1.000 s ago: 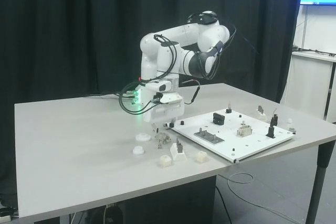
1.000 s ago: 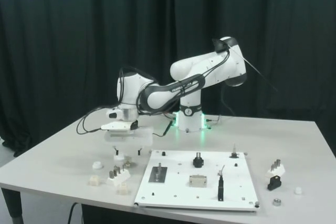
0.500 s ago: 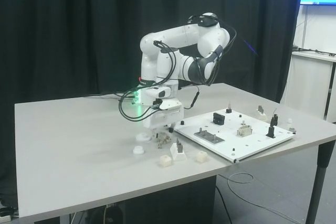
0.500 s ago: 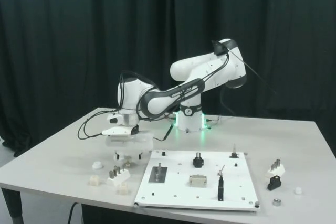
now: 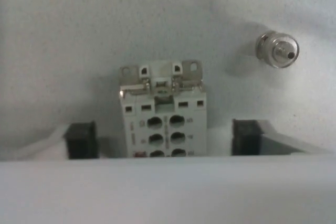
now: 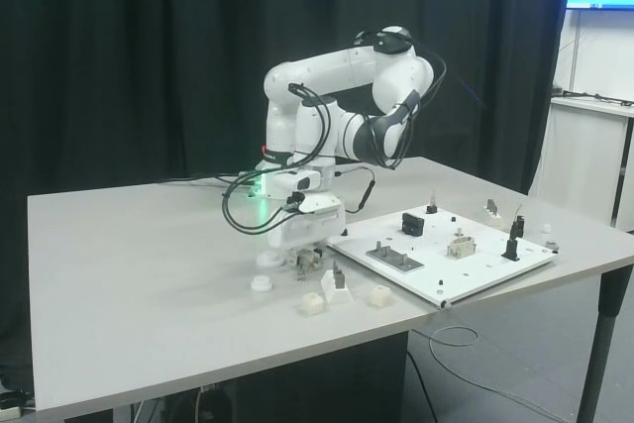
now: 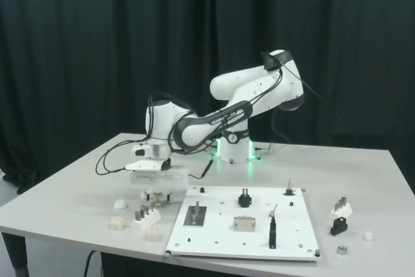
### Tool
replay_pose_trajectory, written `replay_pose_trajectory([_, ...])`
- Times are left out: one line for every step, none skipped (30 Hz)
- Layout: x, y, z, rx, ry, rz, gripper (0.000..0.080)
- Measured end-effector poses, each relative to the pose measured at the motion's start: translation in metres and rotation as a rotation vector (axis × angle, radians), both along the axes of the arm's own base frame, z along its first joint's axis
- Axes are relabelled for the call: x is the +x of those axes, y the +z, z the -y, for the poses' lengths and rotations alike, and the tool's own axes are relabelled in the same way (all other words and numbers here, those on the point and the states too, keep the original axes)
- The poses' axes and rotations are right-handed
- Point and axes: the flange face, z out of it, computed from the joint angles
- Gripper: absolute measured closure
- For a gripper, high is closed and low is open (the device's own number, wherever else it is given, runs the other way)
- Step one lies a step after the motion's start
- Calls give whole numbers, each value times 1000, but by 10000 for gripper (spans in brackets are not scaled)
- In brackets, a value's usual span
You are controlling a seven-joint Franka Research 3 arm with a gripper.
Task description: Pick waterproof.
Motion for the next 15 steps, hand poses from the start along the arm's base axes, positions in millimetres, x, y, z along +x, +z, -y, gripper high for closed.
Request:
replay_pose_trajectory([0,0,0,0,-1,3,210])
replay_pose_trajectory([0,-1,0,1,-3,5,210])
replay_pose_trajectory([0,-1,0,1,-4,7,210])
replay_pose_trajectory([0,-1,1,1,-4,8,210])
replay_pose_trajectory([0,-1,1,2,-5,8,210])
replay_pose_trajectory([0,-1,1,2,-6,9,210])
replay_pose_trajectory([0,-1,1,2,-6,10,210])
replay_pose_trajectory([0,-1,1,2,-7,11,210])
replay_pose_trajectory([0,-1,1,3,-7,12,210])
replay_pose_trajectory([1,-1,1,3,-7,13,488])
replay_pose_trajectory([1,-1,1,4,-7,15,488])
replay_pose_trajectory([1,0,1,3,-7,17,488])
replay_pose_trajectory([2,0,1,3,-7,18,488])
replay_pose_trajectory([2,1,1,2,-6,19,488])
replay_pose_trajectory([3,1,0,1,-5,20,488])
